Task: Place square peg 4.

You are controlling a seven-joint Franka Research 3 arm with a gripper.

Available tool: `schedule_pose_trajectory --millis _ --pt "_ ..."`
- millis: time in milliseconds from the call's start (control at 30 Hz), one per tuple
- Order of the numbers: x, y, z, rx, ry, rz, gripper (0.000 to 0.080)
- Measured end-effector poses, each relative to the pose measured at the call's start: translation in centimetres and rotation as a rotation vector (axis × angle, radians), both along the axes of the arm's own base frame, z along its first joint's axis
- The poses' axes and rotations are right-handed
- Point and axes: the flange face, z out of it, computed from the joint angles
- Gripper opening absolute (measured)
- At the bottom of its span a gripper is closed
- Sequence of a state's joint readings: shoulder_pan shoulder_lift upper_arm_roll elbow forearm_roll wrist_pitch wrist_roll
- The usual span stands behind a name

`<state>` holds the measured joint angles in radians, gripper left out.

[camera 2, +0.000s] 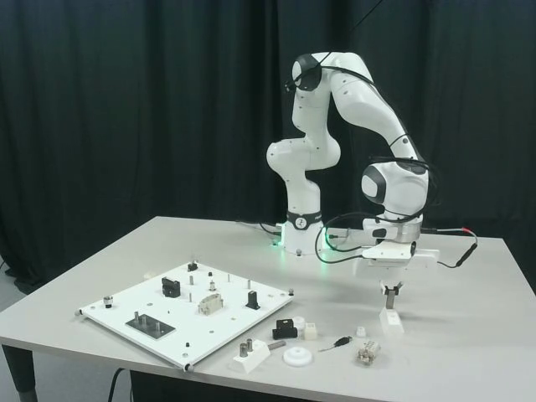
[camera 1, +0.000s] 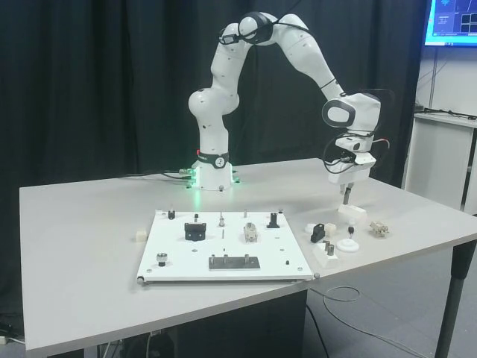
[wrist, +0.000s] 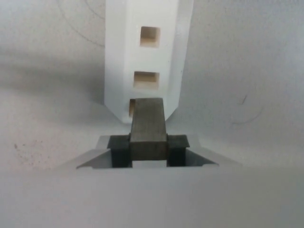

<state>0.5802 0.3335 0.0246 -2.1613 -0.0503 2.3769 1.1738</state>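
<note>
In the wrist view my gripper point(wrist: 148, 151) is shut on a grey square peg point(wrist: 148, 124), with a black finger on each side of it. The peg hangs upright just above a long white block point(wrist: 118, 57) with a row of square holes. Its lower end covers most of the hole closest to the camera, and two more holes show beyond it. Whether the peg touches the block I cannot tell. In the room views the gripper point(camera 1: 346, 195) point(camera 2: 389, 293) stands straight over the white block point(camera 1: 352, 212) point(camera 2: 391, 322) at the table's right side.
A white assembly board point(camera 1: 223, 257) point(camera 2: 126, 297) with several small fixtures lies at the table's middle. Loose parts sit near the block: a black piece point(camera 1: 320, 231), a white disc point(camera 1: 345, 245), a white holder point(camera 1: 326, 256) and a small connector point(camera 1: 379, 229).
</note>
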Motion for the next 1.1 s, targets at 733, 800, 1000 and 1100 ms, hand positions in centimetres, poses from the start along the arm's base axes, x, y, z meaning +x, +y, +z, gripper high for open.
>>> schedule_pose_trajectory --millis 733,800,1000,1100 --pt "0.6 -0.8 0.0 -0.001 -0.001 -0.021 0.0153" --pt "0.7 -1.0 0.0 -0.001 -0.001 -0.024 0.0153" --pt "0.7 -1.1 0.0 -0.003 0.002 -0.026 0.0153" --pt "0.7 -1.0 0.0 -0.006 0.006 -0.025 0.0153"
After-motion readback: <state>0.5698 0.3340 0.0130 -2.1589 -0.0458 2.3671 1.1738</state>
